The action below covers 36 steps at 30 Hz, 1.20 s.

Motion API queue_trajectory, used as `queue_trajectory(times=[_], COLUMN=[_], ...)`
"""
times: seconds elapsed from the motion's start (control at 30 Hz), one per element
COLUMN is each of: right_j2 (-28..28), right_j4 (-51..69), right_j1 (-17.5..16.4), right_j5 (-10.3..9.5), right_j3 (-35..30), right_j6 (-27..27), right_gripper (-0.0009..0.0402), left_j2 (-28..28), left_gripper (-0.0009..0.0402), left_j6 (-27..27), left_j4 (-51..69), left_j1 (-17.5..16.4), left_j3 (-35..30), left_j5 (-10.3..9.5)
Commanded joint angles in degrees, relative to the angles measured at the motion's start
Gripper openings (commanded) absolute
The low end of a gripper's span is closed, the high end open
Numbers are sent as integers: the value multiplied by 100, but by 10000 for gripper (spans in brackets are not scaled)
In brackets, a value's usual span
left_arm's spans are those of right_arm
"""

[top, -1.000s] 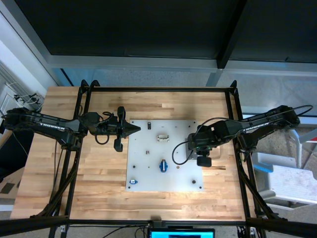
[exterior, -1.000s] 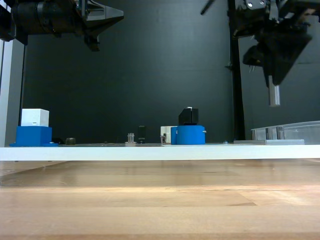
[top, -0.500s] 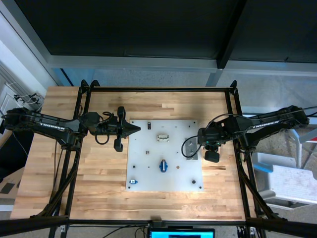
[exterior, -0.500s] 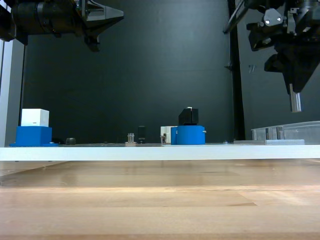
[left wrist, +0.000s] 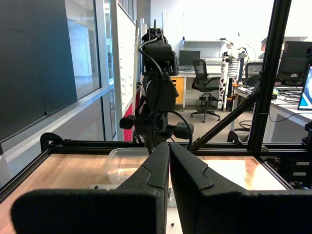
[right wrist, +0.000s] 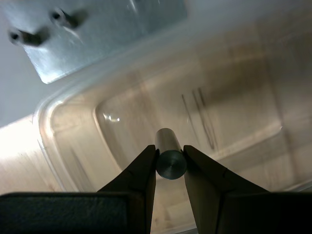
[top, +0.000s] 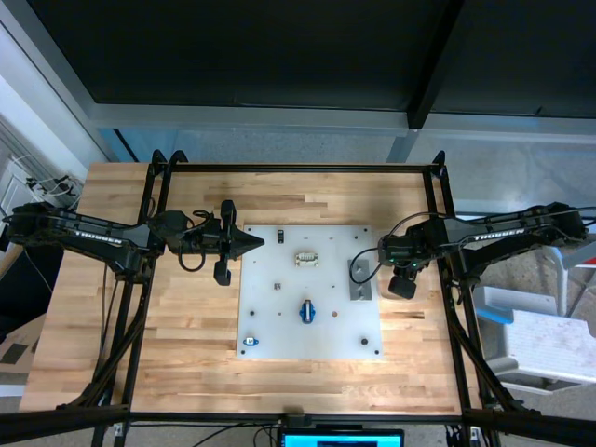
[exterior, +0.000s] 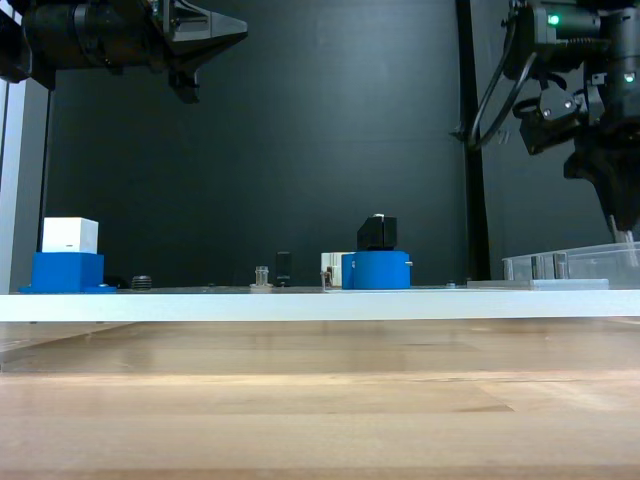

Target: Pick the 16mm cylinder and place it in the container

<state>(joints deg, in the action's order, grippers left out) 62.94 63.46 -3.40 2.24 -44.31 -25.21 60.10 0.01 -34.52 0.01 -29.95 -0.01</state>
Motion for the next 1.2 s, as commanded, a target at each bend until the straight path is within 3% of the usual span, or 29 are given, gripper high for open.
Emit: queue_trajectory(times=[0.03, 0.5, 1.2], right_j2=[4, 7, 20], right_j4=[-144, -238, -369], right_j1=[70, 166, 168], right_j5=[-83, -76, -79], right_j3=[151, 297, 389], right_j6=[-4, -13, -138], right_gripper=[16, 22, 151], left_j2=[2, 0, 0], left_gripper=[0, 0, 0], left_j6=[0, 0, 0], left_j4=[-2, 0, -2], left_j1=[0, 0, 0], left_j3=[0, 0, 0], left_j5=[0, 0, 0])
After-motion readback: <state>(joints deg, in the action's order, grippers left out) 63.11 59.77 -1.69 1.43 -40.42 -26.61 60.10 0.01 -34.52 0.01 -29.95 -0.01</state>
